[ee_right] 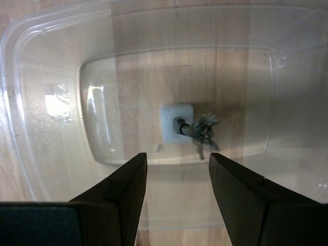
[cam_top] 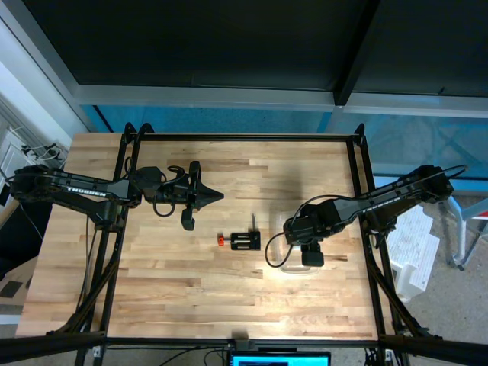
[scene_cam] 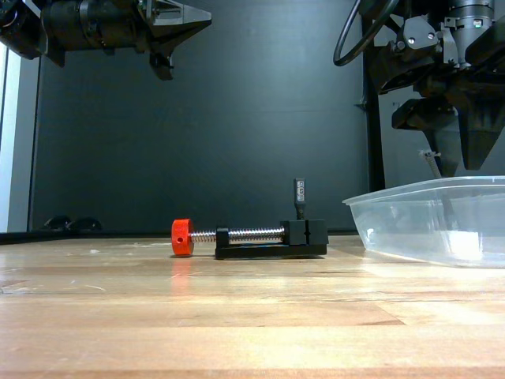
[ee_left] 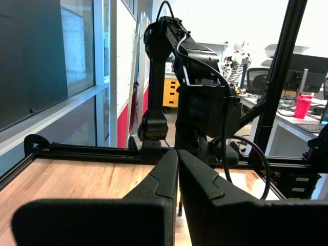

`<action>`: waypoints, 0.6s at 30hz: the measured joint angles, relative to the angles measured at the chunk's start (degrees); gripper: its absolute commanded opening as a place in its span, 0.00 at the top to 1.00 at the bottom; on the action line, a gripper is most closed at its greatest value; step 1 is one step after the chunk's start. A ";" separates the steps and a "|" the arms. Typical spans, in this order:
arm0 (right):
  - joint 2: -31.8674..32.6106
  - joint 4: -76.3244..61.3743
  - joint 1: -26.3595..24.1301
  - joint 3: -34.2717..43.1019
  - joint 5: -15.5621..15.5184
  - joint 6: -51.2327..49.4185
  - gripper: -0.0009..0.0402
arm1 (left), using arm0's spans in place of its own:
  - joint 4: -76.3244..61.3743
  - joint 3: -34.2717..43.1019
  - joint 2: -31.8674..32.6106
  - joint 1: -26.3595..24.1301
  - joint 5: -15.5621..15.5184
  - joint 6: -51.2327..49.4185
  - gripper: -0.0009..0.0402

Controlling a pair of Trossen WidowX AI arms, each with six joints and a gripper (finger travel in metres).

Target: Pick the usb-c connector and install on the hub

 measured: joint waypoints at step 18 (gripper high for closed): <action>0.00 5.35 1.95 -2.38 -0.09 1.07 0.58 | 0.02 0.00 0.02 0.00 0.00 0.00 0.98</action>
